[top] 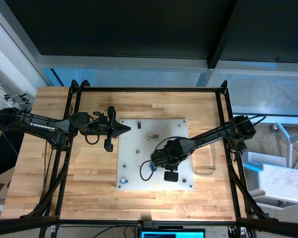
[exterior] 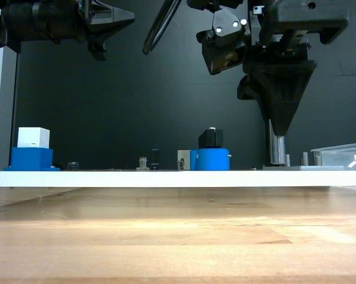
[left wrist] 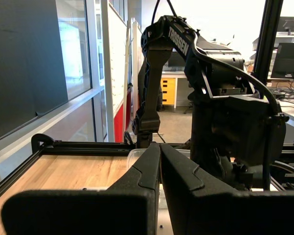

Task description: Pick the 16mm cylinder and place it in the taskboard

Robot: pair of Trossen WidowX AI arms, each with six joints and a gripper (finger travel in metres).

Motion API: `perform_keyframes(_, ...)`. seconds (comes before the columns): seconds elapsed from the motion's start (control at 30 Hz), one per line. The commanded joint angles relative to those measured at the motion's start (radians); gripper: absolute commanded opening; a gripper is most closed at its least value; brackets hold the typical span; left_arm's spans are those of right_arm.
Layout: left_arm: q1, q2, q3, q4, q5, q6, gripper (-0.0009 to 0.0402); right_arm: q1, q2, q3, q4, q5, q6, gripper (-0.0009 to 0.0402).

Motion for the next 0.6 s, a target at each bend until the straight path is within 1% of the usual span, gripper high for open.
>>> perform_keyframes(0.03, 0.000, 0.000, 0.000, 0.000, 0.000, 0.000, 0.0000, 0.000, 0.006, 0.000, 0.004, 0.000, 0.000, 0.0034)
perform_keyframes(0.6, 0.000, 0.000, 0.000, 0.000, 0.000, 0.000, 0.0000, 0.000, 0.012, -0.007, 0.010, 0.003, -0.001, 0.0034)
